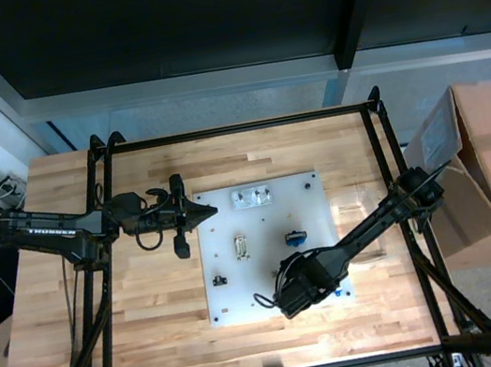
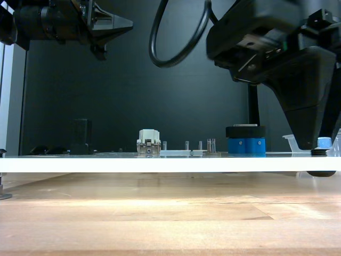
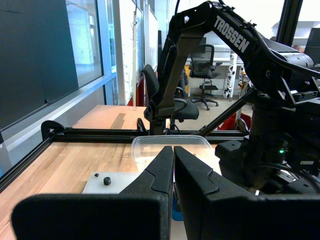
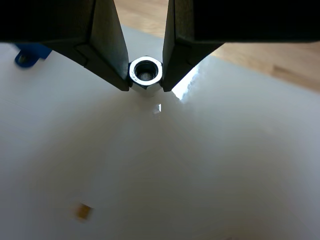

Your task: Pick the M12 nut and place it on its threads and fasten

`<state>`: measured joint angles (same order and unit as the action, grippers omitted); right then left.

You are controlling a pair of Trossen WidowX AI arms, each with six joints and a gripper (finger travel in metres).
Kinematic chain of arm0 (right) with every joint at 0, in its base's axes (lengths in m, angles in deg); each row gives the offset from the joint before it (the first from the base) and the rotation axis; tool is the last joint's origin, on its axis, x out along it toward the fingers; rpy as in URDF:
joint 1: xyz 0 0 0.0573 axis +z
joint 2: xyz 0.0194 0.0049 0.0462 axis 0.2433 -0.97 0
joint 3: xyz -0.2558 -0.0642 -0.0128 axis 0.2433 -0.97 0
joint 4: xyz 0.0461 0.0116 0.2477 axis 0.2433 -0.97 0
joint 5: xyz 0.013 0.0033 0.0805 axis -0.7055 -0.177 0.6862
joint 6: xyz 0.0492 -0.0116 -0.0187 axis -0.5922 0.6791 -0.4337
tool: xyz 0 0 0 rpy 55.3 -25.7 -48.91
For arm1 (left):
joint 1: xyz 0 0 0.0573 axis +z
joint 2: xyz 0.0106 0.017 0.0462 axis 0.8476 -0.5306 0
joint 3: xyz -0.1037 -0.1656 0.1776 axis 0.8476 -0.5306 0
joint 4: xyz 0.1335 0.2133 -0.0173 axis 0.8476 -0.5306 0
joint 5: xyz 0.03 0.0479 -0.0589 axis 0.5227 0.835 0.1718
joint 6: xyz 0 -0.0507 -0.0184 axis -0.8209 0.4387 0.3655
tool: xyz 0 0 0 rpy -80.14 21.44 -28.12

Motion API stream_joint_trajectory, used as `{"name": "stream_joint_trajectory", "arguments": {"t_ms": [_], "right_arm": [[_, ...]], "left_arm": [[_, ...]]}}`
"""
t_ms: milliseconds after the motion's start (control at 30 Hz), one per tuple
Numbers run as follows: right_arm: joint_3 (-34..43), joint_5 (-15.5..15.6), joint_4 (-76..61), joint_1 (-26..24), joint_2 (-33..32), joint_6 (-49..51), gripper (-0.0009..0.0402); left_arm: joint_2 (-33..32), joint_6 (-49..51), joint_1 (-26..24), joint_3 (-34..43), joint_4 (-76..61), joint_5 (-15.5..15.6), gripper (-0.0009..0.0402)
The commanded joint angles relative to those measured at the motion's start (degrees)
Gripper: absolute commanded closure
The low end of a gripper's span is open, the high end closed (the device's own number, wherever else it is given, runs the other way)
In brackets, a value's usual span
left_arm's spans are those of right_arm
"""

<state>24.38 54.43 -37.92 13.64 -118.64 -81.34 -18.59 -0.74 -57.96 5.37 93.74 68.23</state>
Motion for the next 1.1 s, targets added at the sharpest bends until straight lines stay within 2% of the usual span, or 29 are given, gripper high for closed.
{"name": "stream_joint_trajectory", "arguments": {"t_ms": [33,367,600,833,1100], "right_arm": [[0.07,0.00,0.44,0.02,0.00,-7.56,0.0368],[0.07,-0.02,0.52,0.00,0.00,-26.67,0.0368],[0.07,0.00,0.55,0.02,0.00,-47.89,0.0368],[0.07,0.00,0.59,0.02,0.04,-64.04,0.0368],[0.07,0.00,0.59,0.07,0.04,-77.29,0.0368]], "left_arm": [[0.00,0.00,0.02,0.02,0.02,0.00,0.0393],[0.00,0.00,0.00,0.02,0.02,0.00,0.0393],[0.00,0.00,0.00,0.02,0.02,0.00,0.0393],[0.00,0.00,0.00,0.02,0.02,0.00,0.0393],[0.00,0.00,0.00,0.02,0.02,0.00,0.0393]]}}
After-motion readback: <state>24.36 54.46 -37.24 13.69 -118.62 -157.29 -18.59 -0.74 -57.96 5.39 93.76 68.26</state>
